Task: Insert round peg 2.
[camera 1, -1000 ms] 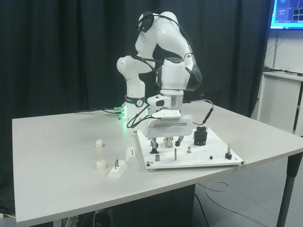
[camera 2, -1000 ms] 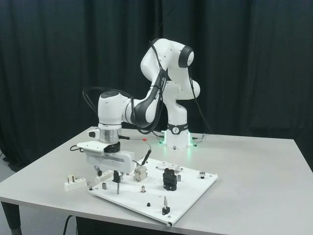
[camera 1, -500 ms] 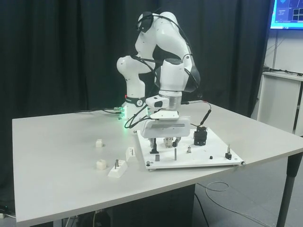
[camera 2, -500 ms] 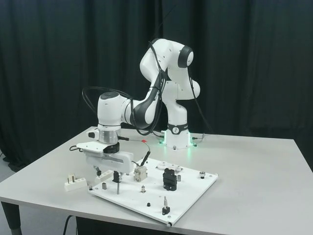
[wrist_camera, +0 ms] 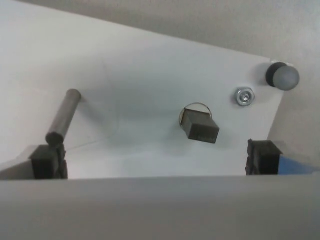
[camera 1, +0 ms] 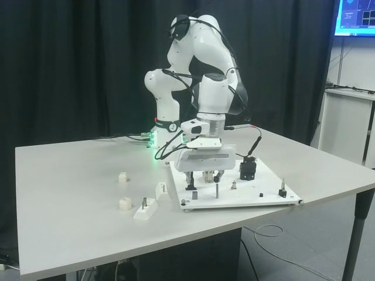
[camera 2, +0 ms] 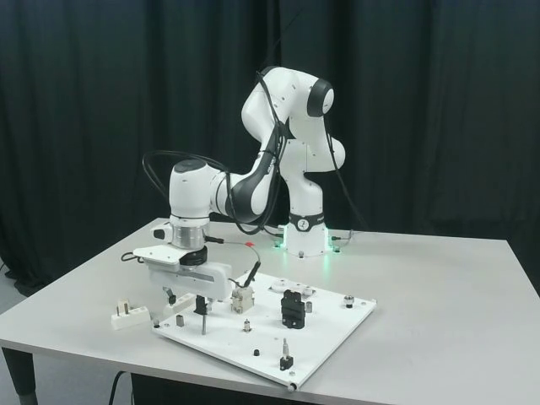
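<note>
Grey table (camera 1: pixel 70 175), white board (camera 1: pixel 258 196) | gripper (camera 1: pixel 204 178) wide open, holding nothing | round peg (wrist_camera: pixel 63 117) upright beside one fingertip (wrist_camera: pixel 48 161).

Open hand (wrist_camera: pixel 150 157) straddles square peg (wrist_camera: pixel 199 128); round peg (wrist_camera: pixel 63 117) beside.

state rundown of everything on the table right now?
gripper: jaws open, nothing held, above the board.
round peg: standing in the board, beside one finger, not gripped.
square peg: seated in its hole.
white board: flat on the grey table.
peg holder: off the board, one peg upright.
</note>
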